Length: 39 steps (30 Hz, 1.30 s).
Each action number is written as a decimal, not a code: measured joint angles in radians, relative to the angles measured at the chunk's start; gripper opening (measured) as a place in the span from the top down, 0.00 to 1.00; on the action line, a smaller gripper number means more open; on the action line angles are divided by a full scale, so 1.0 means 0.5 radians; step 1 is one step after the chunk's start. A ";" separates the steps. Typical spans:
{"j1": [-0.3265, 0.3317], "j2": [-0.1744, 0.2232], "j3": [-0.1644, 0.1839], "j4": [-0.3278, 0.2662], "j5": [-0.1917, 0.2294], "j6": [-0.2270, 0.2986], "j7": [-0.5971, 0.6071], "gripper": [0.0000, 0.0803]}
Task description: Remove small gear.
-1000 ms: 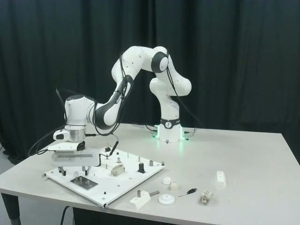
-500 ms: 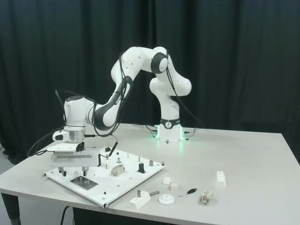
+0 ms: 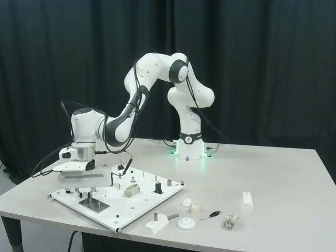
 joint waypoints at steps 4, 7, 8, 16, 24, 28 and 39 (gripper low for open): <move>0.003 0.000 -0.003 0.003 0.000 -0.011 0.002 0.76; 0.003 0.000 -0.003 0.004 0.000 -0.013 0.002 0.76; 0.003 0.000 -0.002 0.004 0.000 -0.013 0.003 0.76; 0.002 0.002 -0.003 0.007 0.000 -0.014 0.003 0.76; 0.002 0.004 -0.009 0.035 -0.001 -0.061 0.003 0.76; 0.002 0.003 -0.021 0.079 -0.004 -0.127 0.003 0.76; 0.014 -0.003 -0.080 0.264 -0.005 -0.432 0.003 0.76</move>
